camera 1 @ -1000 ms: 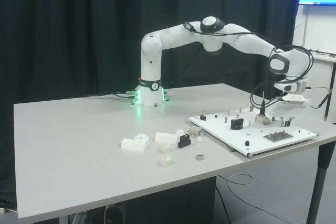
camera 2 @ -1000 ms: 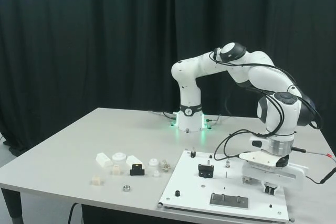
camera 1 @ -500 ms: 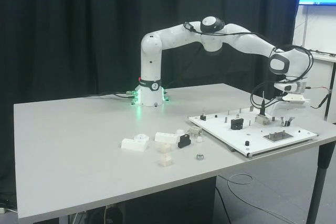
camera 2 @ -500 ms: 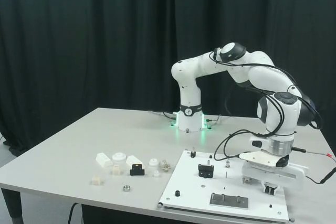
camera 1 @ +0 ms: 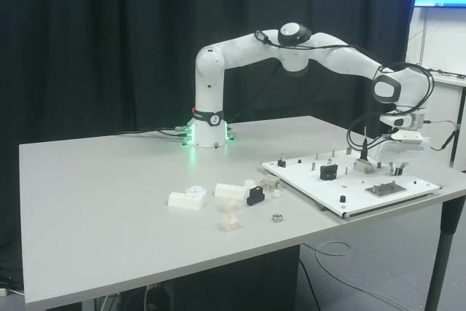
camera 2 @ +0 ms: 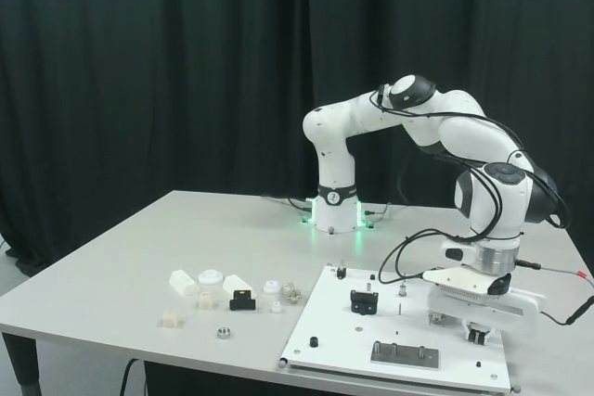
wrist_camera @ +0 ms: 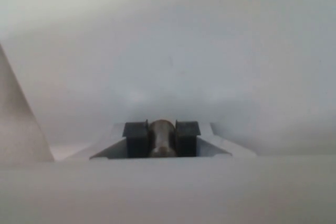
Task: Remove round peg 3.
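Loose white blocks (camera 2: 223, 287) and a nut (camera 2: 223, 331) lay well apart from the white board (camera 2: 325, 322). The arm reached low over the board's far end, gripper (wrist_camera: 161, 136) pinching the upright peg (wrist_camera: 160, 139).

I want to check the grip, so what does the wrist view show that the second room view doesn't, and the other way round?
Only the wrist view shows the grip itself: the gripper has its two black pads shut on the peg. Only the second room view shows the whole arm, the table, the loose white parts and the black block on the board. Both show the gripper low over the white board.
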